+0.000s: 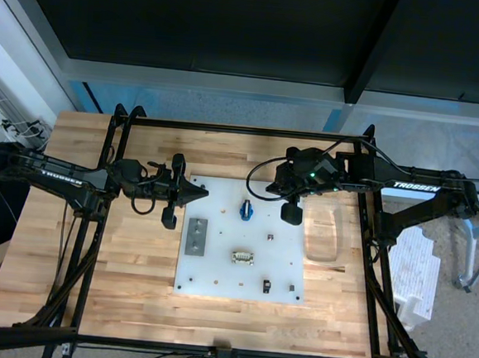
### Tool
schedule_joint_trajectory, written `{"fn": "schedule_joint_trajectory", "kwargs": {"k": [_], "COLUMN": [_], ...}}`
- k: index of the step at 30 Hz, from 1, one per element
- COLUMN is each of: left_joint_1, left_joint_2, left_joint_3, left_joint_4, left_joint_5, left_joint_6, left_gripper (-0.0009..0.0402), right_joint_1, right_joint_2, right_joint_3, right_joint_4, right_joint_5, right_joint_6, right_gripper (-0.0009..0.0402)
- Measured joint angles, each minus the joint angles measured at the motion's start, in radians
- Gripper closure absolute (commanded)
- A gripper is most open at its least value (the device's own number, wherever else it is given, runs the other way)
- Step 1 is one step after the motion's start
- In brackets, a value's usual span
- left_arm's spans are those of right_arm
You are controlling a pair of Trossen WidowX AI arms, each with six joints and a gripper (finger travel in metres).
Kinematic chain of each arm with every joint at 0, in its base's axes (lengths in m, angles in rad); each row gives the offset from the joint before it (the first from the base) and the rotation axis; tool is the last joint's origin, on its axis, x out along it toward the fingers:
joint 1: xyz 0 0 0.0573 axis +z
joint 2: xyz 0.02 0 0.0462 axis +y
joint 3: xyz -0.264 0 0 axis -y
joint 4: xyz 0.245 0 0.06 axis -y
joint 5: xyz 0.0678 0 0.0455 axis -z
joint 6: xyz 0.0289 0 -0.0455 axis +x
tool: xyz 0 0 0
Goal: Pick the 16mm bar and install on taskboard
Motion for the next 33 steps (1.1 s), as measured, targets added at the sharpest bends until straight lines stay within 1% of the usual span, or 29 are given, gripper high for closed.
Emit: {"fn": "schedule_joint_trajectory", "kwargs": {"k": [3, 6, 11, 14, 16, 24, 29, 33], "left_joint_1": [0.000, 0.000, 0.000, 0.000, 0.000, 0.000, 0.000, 0.000], "left_joint_2": [0.000, 0.000, 0.000, 0.000, 0.000, 0.000, 0.000, 0.000], "left_joint_3": [0.000, 0.000, 0.000, 0.000, 0.000, 0.000, 0.000, 0.000], "left_joint_4": [0.000, 0.000, 0.000, 0.000, 0.000, 0.000, 0.000, 0.000], "left_joint_5": [0.000, 0.000, 0.000, 0.000, 0.000, 0.000, 0.000, 0.000], "left_joint_6": [0.000, 0.000, 0.000, 0.000, 0.000, 0.000, 0.000, 0.000], "left_gripper": [0.0393, 0.0393, 0.0393, 0.0393, 0.0393, 0.0393, 0.0393, 0.0393], "right_joint_1": [-0.002, -0.003, -0.005, -0.006, -0.005, -0.005, -0.005, -0.005], "right_joint_2": [-0.032, -0.065, -0.122, -0.151, -0.164, -0.201, -0.208, -0.208], "right_joint_3": [-0.052, -0.108, -0.211, -0.274, -0.315, -0.463, -0.525, -0.571], "right_joint_4": [0.090, 0.179, 0.339, 0.448, 0.513, 0.806, 0.922, 1.015], "right_joint_5": [0.000, -0.005, -0.041, -0.080, -0.090, -0.097, -0.101, -0.105], "right_joint_6": [-0.006, -0.006, -0.003, 0.005, 0.008, 0.035, 0.038, 0.063], "right_gripper": [0.0395, 0.0392, 0.0394, 0.0393, 0.0393, 0.0393, 0.0393, 0.0393]}}
